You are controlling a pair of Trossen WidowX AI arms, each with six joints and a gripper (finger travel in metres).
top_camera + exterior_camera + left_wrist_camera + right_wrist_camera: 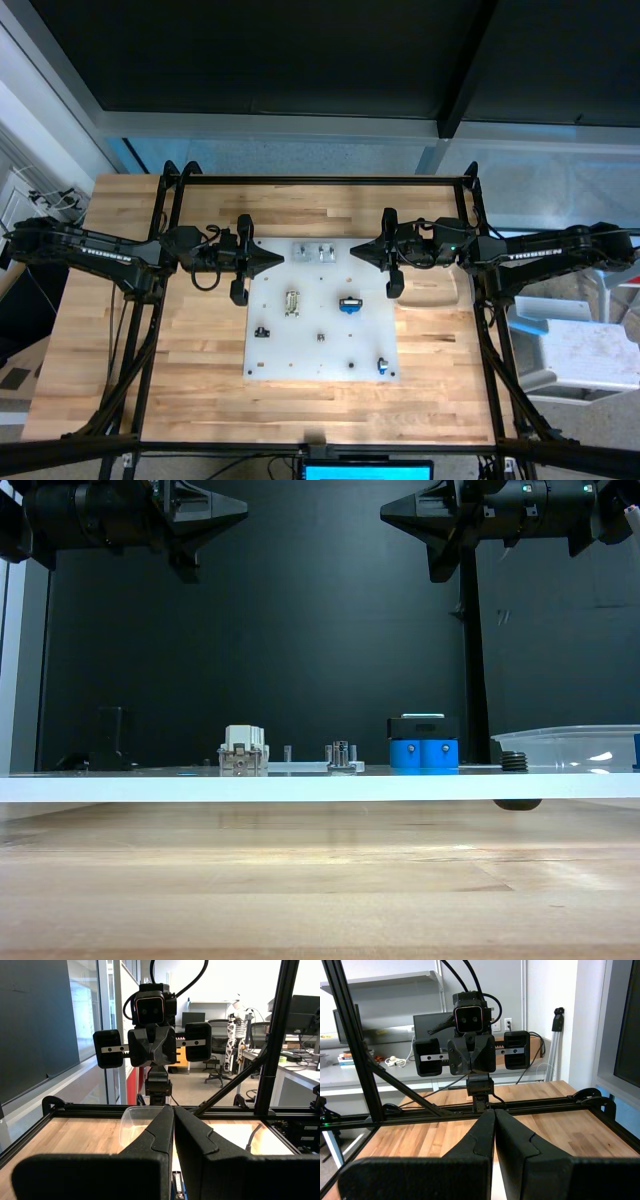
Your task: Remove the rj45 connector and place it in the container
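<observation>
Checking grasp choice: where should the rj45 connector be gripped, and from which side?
Likely the plug body of the rj45 connector, from straight above: it sits low near the white board's left edge, and its thin cable loop offers little to pinch. The left gripper, hovering shut over the board's far-left corner, is nearer; the right gripper hovers shut over its far edge.

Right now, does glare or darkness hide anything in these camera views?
High view: even light; left gripper and right gripper, shut, hang over the table; clear container barely shows against wood. Low view: black backdrop nearly swallows both grippers. Left wrist view: background partly overexposed.
</observation>
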